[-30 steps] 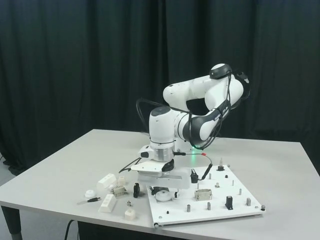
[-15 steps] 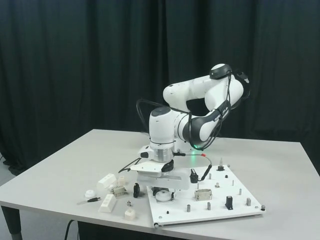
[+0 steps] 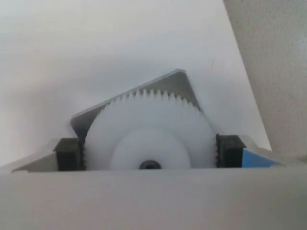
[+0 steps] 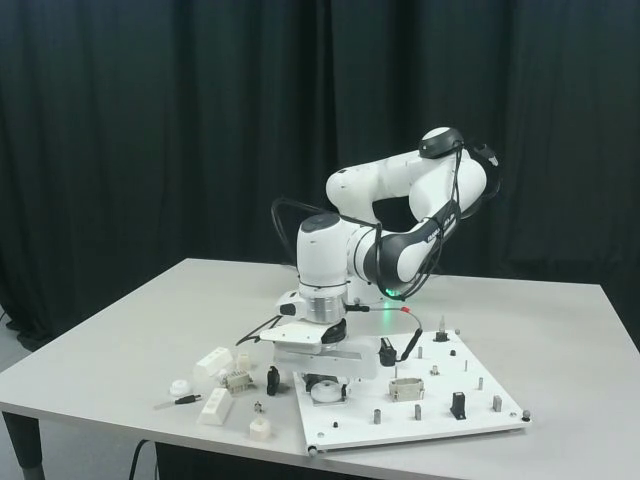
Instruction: Remove large gear.
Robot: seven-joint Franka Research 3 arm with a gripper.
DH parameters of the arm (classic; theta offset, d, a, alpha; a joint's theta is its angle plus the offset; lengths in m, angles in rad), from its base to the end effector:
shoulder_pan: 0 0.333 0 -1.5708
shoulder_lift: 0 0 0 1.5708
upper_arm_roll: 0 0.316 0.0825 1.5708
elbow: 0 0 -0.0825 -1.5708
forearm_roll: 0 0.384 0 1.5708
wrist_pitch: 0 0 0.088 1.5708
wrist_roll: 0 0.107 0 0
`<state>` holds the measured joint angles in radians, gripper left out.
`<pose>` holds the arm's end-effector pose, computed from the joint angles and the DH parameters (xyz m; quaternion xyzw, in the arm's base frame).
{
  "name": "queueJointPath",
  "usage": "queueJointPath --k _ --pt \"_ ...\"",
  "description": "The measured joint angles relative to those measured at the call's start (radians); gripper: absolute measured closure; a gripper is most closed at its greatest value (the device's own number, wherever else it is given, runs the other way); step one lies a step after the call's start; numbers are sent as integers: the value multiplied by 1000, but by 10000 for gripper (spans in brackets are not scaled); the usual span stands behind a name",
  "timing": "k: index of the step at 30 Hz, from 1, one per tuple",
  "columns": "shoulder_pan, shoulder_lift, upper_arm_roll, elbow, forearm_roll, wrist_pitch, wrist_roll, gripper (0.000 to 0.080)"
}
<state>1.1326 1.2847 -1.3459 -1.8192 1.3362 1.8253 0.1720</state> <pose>0.6239 0.0428 0.2072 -0.9224 0.3859 0.0129 0.0017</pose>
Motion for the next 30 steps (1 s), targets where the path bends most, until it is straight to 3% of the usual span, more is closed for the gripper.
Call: queueJointPath --k 30 --pt "9 -8 -11 -8 -5 0 27 210"
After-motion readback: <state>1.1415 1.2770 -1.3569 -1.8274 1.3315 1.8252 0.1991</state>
